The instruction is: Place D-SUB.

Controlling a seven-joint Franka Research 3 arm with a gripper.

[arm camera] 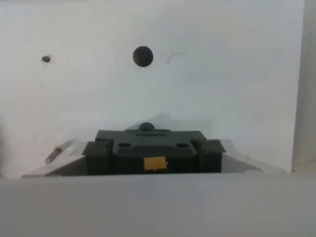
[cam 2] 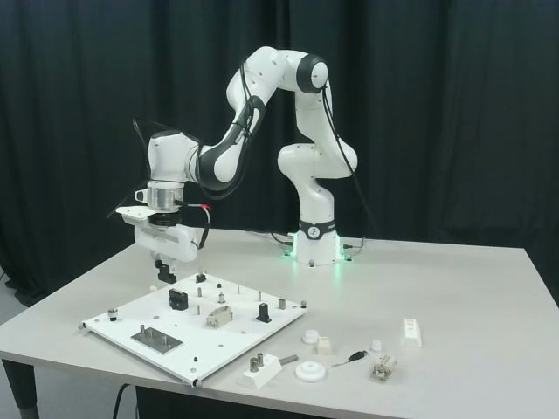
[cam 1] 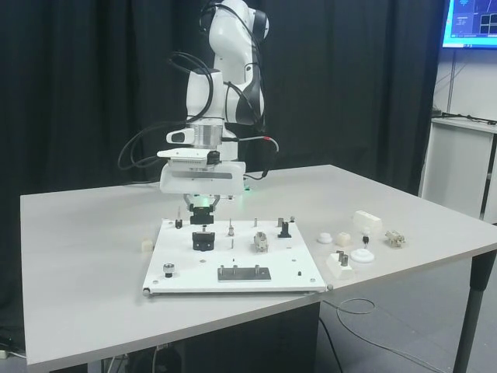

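Hovering over the black fixture (cam 1: 203,239) on the white board (cam 1: 233,276).
Gripper (cam 1: 203,207) state: cannot tell; D-SUB (cam 1: 395,238) lying at 3 o'clock, ungrasped, needing fetching next.

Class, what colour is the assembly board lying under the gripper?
White board, clearest in the second room view.

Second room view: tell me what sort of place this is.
Probably a robotics lab or demo space: a white arm bolted on a grey table, a white assembly board with fixtures, and black curtains behind.
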